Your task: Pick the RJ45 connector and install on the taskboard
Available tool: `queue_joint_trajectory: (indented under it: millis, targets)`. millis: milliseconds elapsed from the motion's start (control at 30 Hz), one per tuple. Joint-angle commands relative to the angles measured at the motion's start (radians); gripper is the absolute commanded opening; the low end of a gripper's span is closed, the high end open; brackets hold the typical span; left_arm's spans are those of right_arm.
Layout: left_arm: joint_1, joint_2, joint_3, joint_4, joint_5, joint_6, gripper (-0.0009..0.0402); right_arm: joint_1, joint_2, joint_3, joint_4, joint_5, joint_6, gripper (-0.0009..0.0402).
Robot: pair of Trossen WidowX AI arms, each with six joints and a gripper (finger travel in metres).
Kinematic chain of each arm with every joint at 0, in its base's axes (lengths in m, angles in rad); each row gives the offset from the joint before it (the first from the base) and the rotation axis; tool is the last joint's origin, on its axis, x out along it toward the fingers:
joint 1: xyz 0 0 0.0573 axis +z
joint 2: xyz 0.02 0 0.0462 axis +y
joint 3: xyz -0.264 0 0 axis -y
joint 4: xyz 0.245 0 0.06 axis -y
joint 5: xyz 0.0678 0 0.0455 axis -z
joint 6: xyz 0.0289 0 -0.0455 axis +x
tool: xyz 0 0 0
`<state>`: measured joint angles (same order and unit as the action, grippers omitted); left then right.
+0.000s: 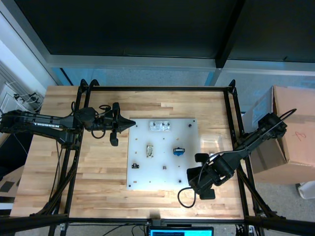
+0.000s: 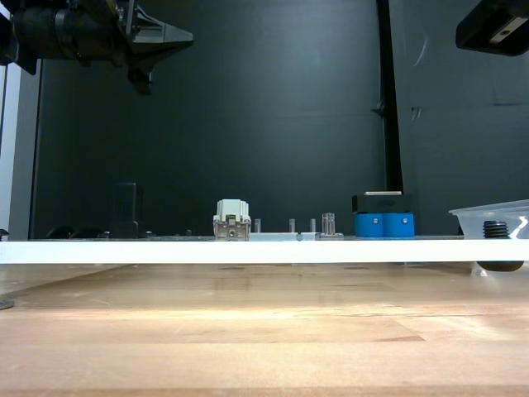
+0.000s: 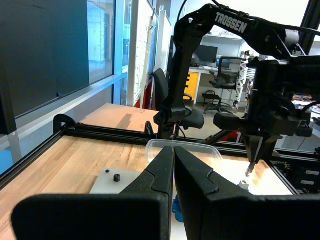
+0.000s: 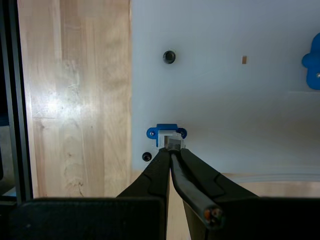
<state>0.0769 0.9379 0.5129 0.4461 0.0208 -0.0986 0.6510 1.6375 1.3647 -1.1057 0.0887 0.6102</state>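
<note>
Currently the RJ45 connector [image 4: 174, 144] is clamped between the fingers of the right gripper [image 4: 170, 150], just over a blue seat [image 4: 166, 132] on the taskboard [image 4: 225, 90]. It is best lowered straight, squared to the seat. The left gripper [image 1: 132, 123], fingers together, is raised at the board's left edge.

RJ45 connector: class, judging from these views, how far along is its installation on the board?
Done: the RJ45 connector is picked up, held in the right gripper. In hand: it hangs above its blue seat, clear of it; the low view shows that gripper well above the board. To do: lowering and seating it. The left gripper, shut and empty, hovers high at the board's left edge.
</note>
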Motion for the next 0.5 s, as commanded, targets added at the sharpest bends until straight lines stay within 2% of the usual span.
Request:
queue_joint_trajectory:
  millis: [33, 500]
  targets:
    - [0.0, 0.0, 0.0, 0.0, 0.0, 0.0, 0.0, 0.011, 0.008, 0.0, 0.003, 0.0, 0.016, 0.0]
    - [0.0, 0.0, 0.0, 0.0, 0.0, 0.0, 0.0, 0.023, 0.008, -0.001, 0.019, 0.001, 0.029, 0.0]
